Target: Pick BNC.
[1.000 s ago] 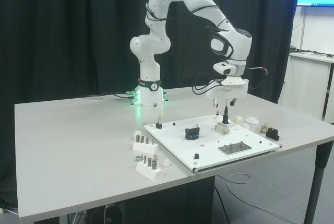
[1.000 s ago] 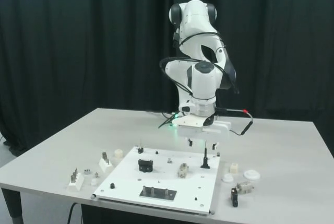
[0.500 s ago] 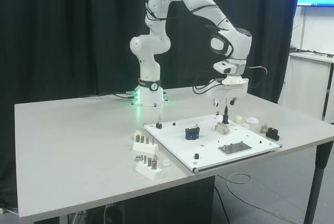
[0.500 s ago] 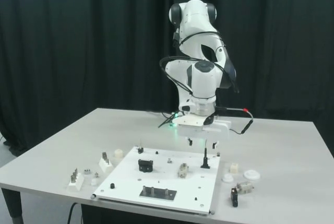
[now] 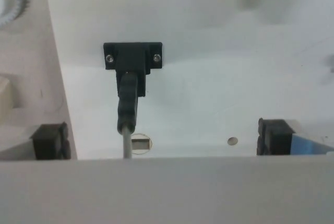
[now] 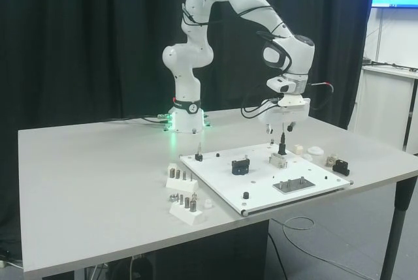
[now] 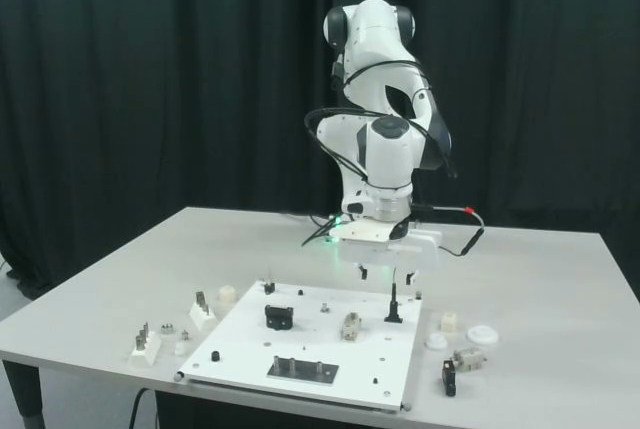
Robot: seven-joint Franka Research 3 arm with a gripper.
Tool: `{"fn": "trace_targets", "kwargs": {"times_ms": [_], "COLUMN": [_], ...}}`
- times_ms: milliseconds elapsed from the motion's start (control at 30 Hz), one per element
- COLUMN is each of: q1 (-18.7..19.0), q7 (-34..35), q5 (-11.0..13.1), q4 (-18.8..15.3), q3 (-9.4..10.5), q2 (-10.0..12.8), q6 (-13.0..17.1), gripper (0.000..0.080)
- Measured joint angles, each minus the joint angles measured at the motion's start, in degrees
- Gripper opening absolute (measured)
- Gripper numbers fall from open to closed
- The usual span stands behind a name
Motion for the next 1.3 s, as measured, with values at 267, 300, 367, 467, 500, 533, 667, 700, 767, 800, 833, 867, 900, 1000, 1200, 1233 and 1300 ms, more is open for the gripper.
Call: {"fn": "trace_targets", "kwargs": {"times_ms": [267,300,367,467,500,533,667,700,767,800,833,867,900,1000,1200,1233,1300], "q1": [0.0,0.0,0.0,0.0,0.0,0.0,0.0,0.0,0.0,0.0,0.0,0.0,0.0,0.0,0.0,0.0,0.0], "q7": [0.0,0.0,0.0,0.0,0.0,0.0,0.0,0.0,0.0,0.0,0.0,0.0,0.0,0.0,0.0,0.0,0.0], "q5": [0.0,0.0,0.0,0.0,0.0,0.0,0.0,0.0,0.0,0.0,0.0,0.0,0.0,0.0,0.08,0.08,0.08], "q4": [0.01,0.03,0.06,0.09,0.09,0.09,0.09,0.09,0.09,0.09,0.09,0.09,0.09,0.09,0.09,0.09,0.09], "q3": [-0.09,-0.12,-0.17,-0.27,-0.3,-0.33,-0.4,-0.41,-0.42,-0.42,-0.43,-0.43,-0.43,-0.46,-0.55,-0.56,-0.6], "q2": [0.0,0.0,-0.01,-0.05,-0.08,-0.13,-0.36,-0.42,-0.55,-0.61,-0.68,-0.74,-0.8,-1.03,-1.54,-1.6,-1.73], "q6": [0.01,0.01,0.01,0.01,0.01,0.01,0.01,0.0,-0.02,-0.03,-0.05,-0.08,-0.1,-0.23,-0.5,-0.53,-0.59], "gripper": [0.08,0.08,0.08,0.08,0.08,0.08,0.08,0.08,0.08,0.08,0.08,0.08,0.08,0.08,0.08,0.08,0.08]}}
